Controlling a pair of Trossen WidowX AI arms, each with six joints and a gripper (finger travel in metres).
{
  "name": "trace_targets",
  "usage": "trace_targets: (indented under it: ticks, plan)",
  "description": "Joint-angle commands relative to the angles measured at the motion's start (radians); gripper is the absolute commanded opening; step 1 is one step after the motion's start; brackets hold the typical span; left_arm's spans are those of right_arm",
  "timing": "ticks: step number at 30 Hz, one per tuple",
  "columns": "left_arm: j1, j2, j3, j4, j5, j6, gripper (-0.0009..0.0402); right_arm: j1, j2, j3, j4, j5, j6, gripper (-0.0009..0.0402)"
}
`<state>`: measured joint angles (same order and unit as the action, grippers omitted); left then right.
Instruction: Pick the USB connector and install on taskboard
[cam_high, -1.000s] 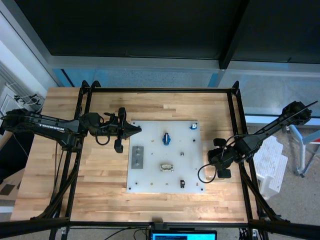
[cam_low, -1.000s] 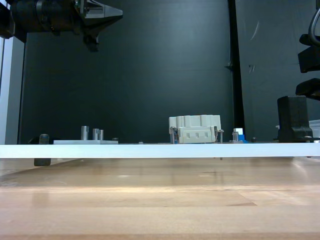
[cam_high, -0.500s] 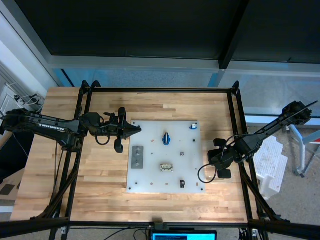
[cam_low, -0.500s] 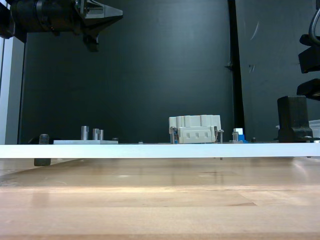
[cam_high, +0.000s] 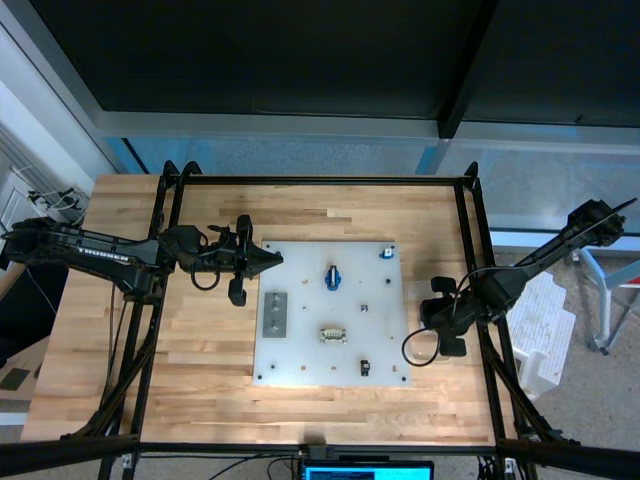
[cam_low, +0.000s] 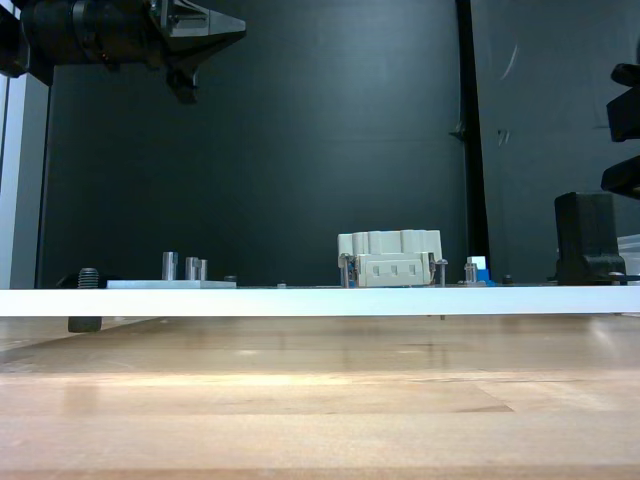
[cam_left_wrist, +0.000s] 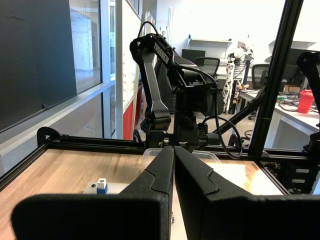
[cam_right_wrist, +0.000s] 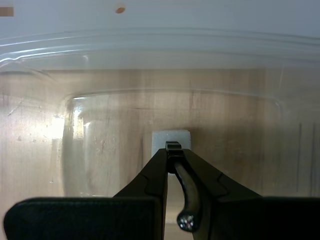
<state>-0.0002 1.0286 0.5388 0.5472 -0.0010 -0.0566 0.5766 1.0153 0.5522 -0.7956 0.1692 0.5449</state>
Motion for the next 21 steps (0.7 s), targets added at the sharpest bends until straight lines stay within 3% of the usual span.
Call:
trace_targets:
  ticks: [1,4,11,21]
  plan:
    - [0.000,0.000,0.000,0.000,0.000,0.000,0.0000,0.013,-0.014,-0.007,0.001,0.023,0.001,0.0000]
    - [0.000,0.000,0.000,0.000,0.000,0.000,0.0000,0.022,-0.024,-0.011,0.002,0.027,0.003,0.0000]
    - [0.000,0.000,0.000,0.000,0.000,0.000,0.0000,0.046,-0.048,-0.021,0.002,0.075,0.024,0.0000]
    - [0.000,0.000,0.000,0.000,0.000,0.000,0.0000,0.058,-0.060,-0.021,0.015,0.079,0.024,0.0000]
